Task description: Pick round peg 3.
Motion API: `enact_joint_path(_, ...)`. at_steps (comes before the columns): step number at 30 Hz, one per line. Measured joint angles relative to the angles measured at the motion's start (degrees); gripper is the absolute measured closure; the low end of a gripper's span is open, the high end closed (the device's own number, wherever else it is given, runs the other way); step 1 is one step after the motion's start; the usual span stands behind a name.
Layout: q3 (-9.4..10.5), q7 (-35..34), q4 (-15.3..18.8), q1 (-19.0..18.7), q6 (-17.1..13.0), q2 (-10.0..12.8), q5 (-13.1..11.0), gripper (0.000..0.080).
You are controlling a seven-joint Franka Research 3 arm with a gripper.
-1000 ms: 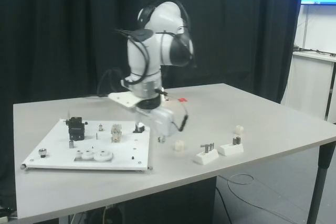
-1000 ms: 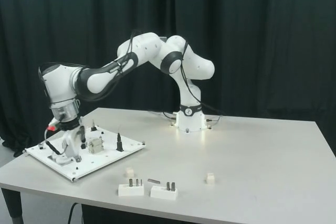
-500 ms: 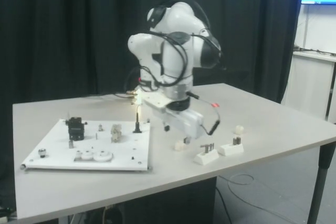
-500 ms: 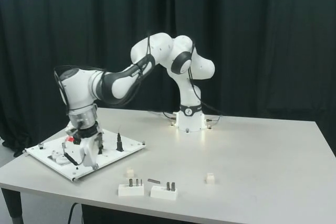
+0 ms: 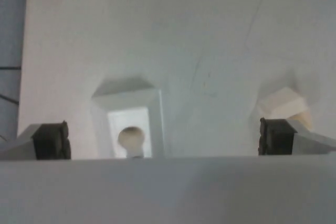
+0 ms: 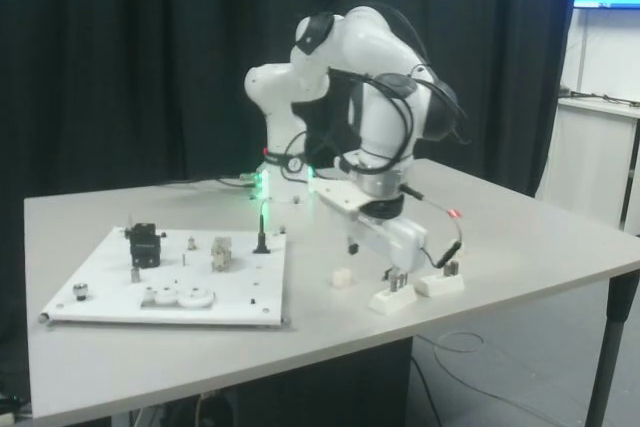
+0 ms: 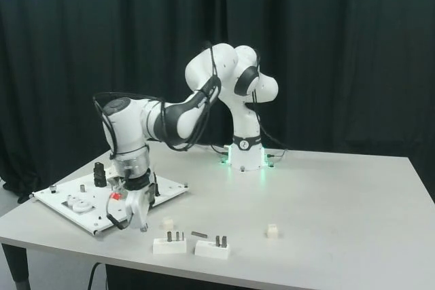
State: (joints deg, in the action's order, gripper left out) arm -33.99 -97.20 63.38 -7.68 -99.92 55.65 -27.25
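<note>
Arm [image 7: 170, 117] bent low fwd from base, wrist pointing down, gripper [image 6: 397, 273] hovering just above white peg holder [image 6: 392, 298] nr table [image 7: 326, 195] front edge. Fingers [image 5: 51, 141] spread wide, nothing between. Round peg [image 5: 131, 139] upright in holder socket, seen below the fingers in wrist view. Small white block [image 6: 342, 278] just beside; white board [image 6: 170, 277] well apart.

Even overhead light falls on the table [image 7: 326, 188] against black curtains [image 7: 340, 52]; the wrist view is blurred throughout.
</note>
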Motion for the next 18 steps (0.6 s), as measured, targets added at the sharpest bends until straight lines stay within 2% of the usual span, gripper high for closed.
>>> enact_joint_path(5, 0.82, -2.3, 0.9, -1.3, -1.2, -0.5, 2.2, 0.0003)
enact_joint_path(9, 2.57, -4.3, 2.4, -1.6, -2.8, -1.6, 4.4, 0.0003)
enact_joint_path(13, 4.66, -5.4, 4.9, -1.6, -5.0, -3.3, 6.4, 0.0003)
enact_joint_path(18, 6.76, -5.6, 9.4, -1.7, -9.0, -5.8, 7.7, 0.0003)
